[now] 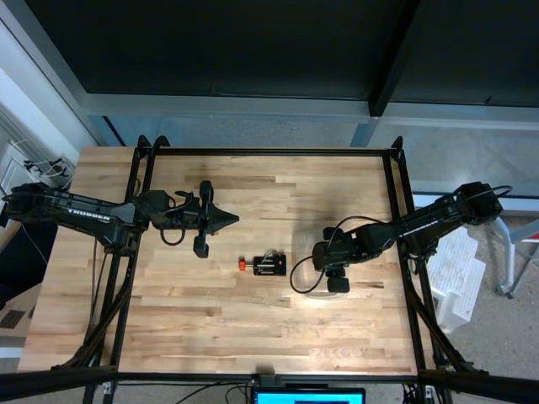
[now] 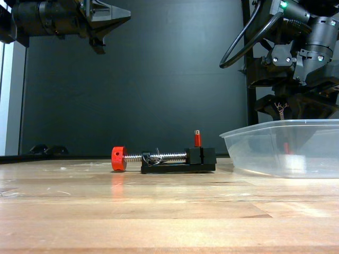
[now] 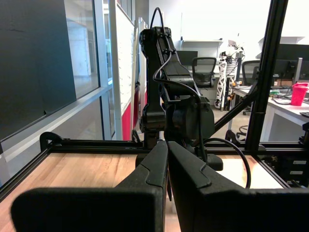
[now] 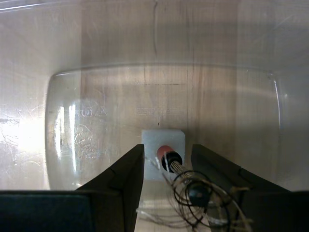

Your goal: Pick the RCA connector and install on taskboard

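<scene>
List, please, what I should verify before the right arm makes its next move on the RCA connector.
1. Right end effector open: ok, it is over the clear tray.
2. RCA connector between its fingers: ok, one finger on each side, neither touching.
3. Connector seated in the white block: ok.
4. Wire coil free of the fingers: cannot tell.
5. Taskboard apart from the tray, with nothing over it: ok.
6. Left end effector shut, held high at the left, away from the taskboard: ok.
</scene>
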Available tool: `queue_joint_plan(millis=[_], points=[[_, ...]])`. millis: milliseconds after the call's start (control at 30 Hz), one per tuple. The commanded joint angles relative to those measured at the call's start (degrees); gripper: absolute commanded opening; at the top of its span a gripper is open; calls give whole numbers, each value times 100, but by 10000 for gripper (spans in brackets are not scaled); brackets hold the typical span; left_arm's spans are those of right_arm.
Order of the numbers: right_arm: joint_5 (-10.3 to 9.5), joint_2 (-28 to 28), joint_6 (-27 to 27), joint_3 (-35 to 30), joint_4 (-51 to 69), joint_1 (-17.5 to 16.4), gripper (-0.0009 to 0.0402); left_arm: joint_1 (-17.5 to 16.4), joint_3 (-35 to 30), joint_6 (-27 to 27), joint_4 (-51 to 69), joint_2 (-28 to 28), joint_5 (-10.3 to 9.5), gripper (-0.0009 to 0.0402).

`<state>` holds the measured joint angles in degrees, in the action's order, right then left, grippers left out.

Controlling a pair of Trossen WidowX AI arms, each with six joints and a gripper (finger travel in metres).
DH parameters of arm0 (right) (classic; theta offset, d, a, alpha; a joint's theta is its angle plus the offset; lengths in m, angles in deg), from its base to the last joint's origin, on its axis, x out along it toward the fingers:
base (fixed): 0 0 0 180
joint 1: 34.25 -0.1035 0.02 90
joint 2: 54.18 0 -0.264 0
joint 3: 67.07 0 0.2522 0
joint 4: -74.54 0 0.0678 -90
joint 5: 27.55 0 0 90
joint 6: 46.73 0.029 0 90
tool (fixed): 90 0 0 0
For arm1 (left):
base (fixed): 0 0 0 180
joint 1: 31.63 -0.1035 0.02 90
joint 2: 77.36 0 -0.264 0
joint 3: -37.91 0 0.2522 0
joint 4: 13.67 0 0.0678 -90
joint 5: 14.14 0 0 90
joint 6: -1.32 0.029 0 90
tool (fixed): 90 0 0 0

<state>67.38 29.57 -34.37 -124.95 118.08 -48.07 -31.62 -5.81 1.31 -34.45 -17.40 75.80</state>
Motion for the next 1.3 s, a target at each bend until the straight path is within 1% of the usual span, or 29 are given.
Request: queue_joint_plan(millis=[33,333,433,900,1067,1300], points=[[-2,-2,0,-2,-11,-4,118,-2,0,2,0,2,2,0],[-7,-2,2,-2,-24,-9,89,0,0,2,0,4,2,0],[-48,-2,11,-2,-22,-7,78,-2,0,2,0,4,2,0],[-46,0,17,-2,-28,-7,24,0,0,2,0,4,2,0],[-46,-2,17,-2,-28,-7,14,-2,0,2,0,2,2,0],[-48,-94,22,-9,24,-7,12,-2,0,2,0,2,2,0]])
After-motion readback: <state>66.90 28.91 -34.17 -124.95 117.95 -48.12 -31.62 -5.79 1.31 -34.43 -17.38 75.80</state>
